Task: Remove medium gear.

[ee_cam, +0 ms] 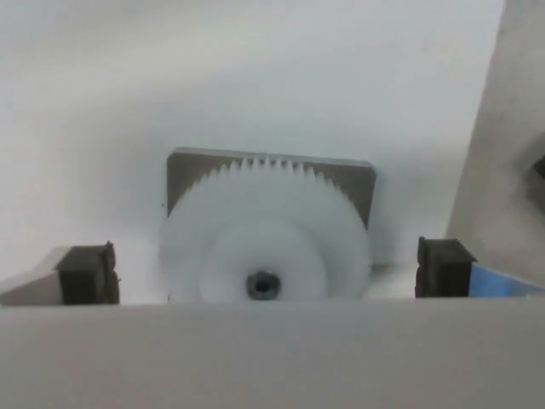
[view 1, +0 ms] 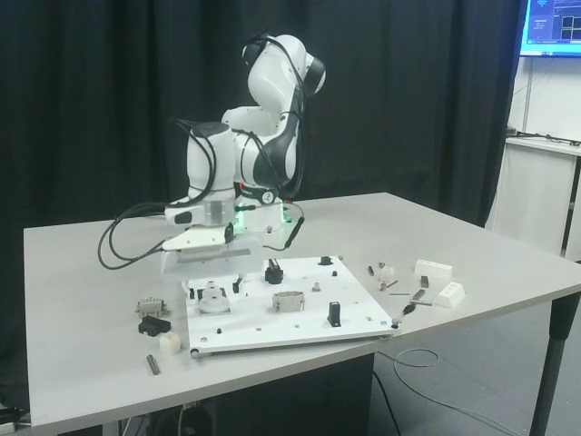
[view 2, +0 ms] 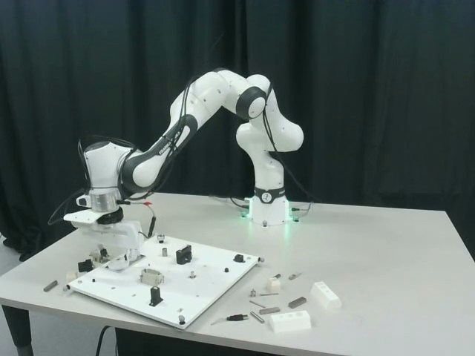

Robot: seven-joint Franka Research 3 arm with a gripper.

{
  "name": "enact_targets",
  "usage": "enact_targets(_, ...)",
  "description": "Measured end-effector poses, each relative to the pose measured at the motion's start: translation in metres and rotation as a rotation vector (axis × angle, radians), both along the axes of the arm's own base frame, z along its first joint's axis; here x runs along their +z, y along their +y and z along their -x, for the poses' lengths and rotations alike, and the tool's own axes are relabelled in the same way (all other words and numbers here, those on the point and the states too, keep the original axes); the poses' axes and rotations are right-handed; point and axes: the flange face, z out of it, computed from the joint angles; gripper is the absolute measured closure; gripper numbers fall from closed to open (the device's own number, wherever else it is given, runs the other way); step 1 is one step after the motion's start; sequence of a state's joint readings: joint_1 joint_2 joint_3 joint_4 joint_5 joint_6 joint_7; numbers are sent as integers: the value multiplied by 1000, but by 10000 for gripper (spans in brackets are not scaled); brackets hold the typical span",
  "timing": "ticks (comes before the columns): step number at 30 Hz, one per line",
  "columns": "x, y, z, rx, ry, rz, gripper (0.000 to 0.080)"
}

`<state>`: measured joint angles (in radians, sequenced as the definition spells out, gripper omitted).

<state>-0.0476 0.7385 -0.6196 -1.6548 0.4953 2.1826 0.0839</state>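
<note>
The white toothed plastic medium gear (ee_cam: 266, 247) is sitting flat on the white square assembly board (view 1: 300, 329), mounted on a grey square base plate (ee_cam: 192, 170) with a dark metal shaft (ee_cam: 262, 285) showing at its hub. In the first room view the gear (view 1: 214, 299) is lying near the board's corner closest to the loose black connector block (view 1: 152, 324) on the grey table (view 1: 82, 272).

The white robot arm's gripper (ee_cam: 266, 274) is hanging directly over the gear, and its two black-padded fingers (ee_cam: 87, 274) are standing spread wide, one on each side of the gear and clear of its teeth, so nothing is being grasped.

Farther along the board from the gear, a black upright bracket (view 1: 273, 272) and a grey metal clip (view 1: 288, 301) are standing. Beyond the board's far edge from the gear, two white rectangular blocks (view 1: 434, 269) are lying on the table.
</note>
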Motion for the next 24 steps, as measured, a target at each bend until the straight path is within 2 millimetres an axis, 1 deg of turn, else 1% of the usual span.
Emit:
enact_targets(1,4,0,0,0,-2,-1,35)
enact_targets(2,7,-1,0,0,-2,-3,9)
enact_targets(10,29,-3,2,2,-12,-11,4)
enact_targets(17,38,-3,3,-11,-19,-18,3)
enact_targets(24,43,-1,2,-38,-26,-19,3)
